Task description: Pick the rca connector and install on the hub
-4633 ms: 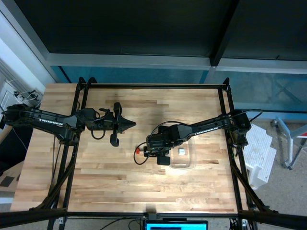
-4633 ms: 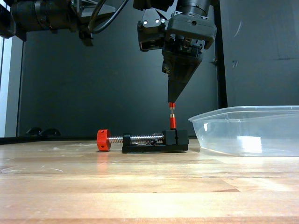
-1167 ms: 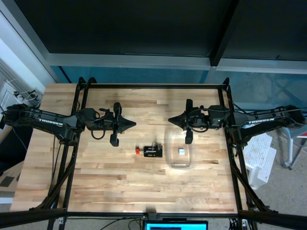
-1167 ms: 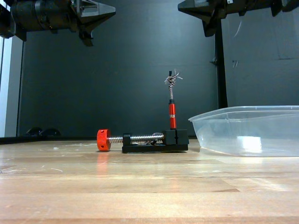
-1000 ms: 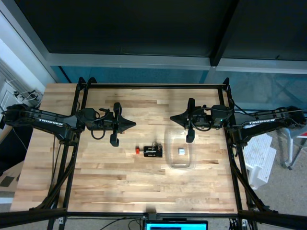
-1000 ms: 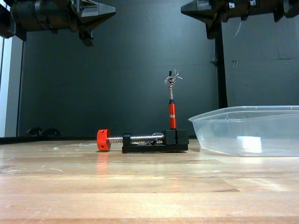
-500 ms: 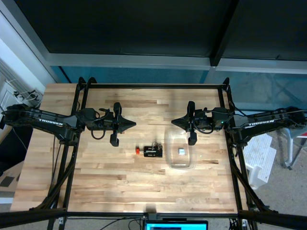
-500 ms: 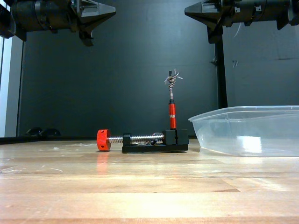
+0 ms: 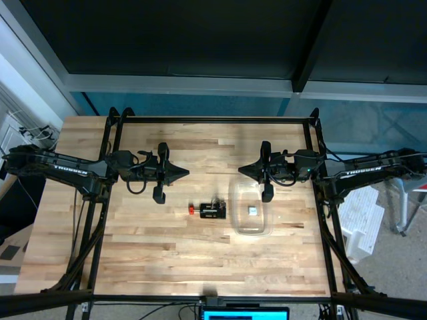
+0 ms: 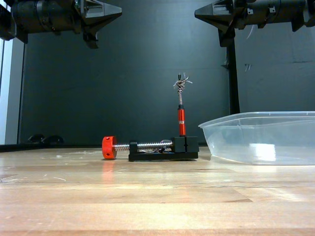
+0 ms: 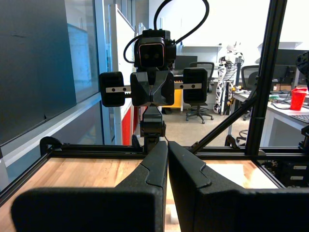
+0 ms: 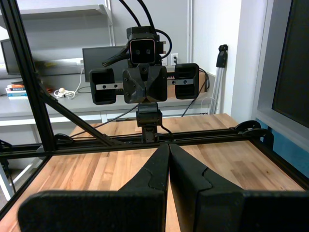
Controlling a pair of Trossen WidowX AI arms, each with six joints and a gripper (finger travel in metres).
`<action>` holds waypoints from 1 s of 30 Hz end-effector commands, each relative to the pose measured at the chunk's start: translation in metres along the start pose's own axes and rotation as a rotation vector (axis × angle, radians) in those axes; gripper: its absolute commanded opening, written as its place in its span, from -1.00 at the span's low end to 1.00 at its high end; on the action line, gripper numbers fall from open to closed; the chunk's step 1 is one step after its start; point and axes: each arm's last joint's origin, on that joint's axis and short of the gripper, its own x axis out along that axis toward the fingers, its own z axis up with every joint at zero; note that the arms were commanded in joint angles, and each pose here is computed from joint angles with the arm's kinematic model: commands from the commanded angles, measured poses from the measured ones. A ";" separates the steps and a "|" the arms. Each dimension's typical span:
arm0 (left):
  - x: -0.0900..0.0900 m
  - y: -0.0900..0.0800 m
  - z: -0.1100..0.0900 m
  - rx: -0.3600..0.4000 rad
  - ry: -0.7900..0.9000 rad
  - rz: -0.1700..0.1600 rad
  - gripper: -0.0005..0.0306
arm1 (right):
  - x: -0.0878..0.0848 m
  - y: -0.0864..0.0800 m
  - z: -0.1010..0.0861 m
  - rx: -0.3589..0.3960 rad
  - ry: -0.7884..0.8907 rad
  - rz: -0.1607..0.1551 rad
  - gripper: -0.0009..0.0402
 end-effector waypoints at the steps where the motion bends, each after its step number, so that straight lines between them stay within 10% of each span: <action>1: 0.000 0.000 0.000 0.000 0.000 0.000 -0.96 | 0.000 0.000 0.000 -0.001 0.002 0.000 -0.96; 30: 0.000 0.000 0.000 0.000 0.000 0.000 -0.97 | 0.000 0.000 -0.002 -0.003 0.019 -0.001 -0.96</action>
